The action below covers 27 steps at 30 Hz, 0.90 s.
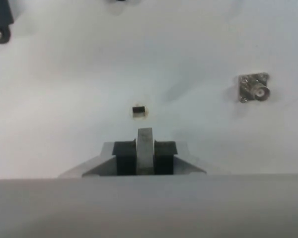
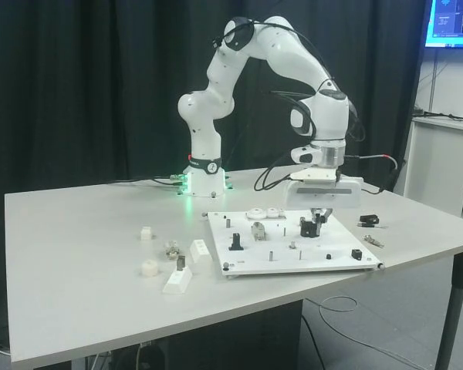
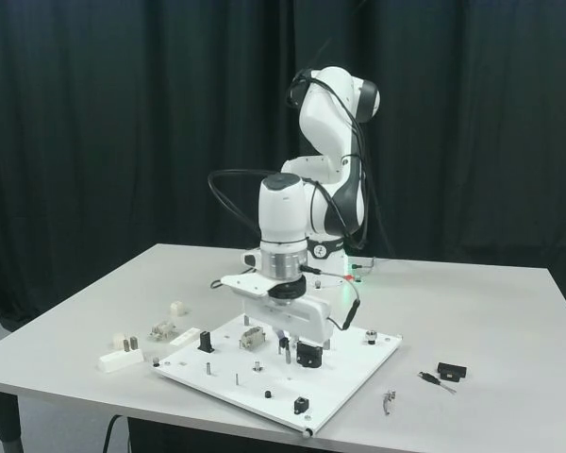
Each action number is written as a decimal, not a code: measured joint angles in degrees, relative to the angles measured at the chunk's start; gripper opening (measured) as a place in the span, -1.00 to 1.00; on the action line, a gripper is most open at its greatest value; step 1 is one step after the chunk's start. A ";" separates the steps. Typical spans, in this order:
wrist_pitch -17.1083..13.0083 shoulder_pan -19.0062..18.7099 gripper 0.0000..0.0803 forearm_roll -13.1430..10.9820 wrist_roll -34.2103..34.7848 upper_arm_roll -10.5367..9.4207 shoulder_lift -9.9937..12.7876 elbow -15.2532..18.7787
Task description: Place square peg 2.
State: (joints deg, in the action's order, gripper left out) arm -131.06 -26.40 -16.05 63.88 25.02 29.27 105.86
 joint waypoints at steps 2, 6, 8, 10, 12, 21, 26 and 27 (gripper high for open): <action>0.30 0.00 -0.82 0.06 0.00 0.08 -0.16 -0.14; 0.63 0.00 -0.82 0.27 0.00 0.18 -0.34 -0.28; 0.71 0.00 -0.82 0.38 0.00 0.20 -0.36 -0.34; 0.72 0.00 -0.82 0.42 0.01 0.20 -0.36 -0.37; 0.72 0.00 -0.82 0.46 0.09 0.20 -0.36 -0.39; 0.72 0.00 -0.82 0.66 0.26 0.21 -0.36 -0.41; 0.72 0.00 -0.82 0.70 0.26 0.21 -0.36 -0.42; 0.72 0.00 -0.82 0.71 0.26 0.21 -0.36 -0.42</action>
State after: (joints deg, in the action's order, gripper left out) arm -130.34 -26.39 -15.34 64.14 25.23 28.91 105.45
